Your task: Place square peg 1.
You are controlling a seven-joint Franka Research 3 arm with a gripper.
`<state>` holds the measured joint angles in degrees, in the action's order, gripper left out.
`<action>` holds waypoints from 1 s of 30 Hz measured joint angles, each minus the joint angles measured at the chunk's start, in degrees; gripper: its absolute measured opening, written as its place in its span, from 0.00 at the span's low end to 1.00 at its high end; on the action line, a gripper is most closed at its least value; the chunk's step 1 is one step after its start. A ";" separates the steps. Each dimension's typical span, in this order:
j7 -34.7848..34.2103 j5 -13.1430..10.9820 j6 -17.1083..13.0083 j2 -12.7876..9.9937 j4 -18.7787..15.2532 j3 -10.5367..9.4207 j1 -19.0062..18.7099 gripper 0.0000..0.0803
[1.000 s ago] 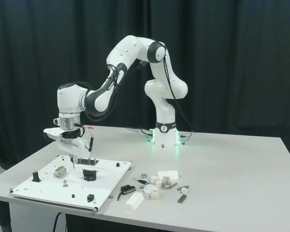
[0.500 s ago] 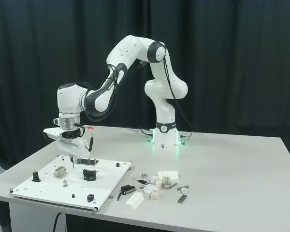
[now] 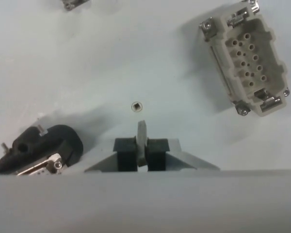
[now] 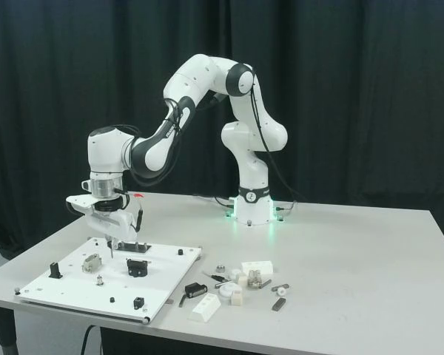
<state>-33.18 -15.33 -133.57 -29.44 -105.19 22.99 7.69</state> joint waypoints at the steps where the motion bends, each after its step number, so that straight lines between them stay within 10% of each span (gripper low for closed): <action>1: 0.00 0.00 -0.01 0.00 0.00 0.02 -0.02 0.05; 30: -5.88 0.44 3.58 4.81 -1.78 0.04 -8.40 0.05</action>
<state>-39.06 -14.88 -130.00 -24.63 -106.97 23.02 -0.70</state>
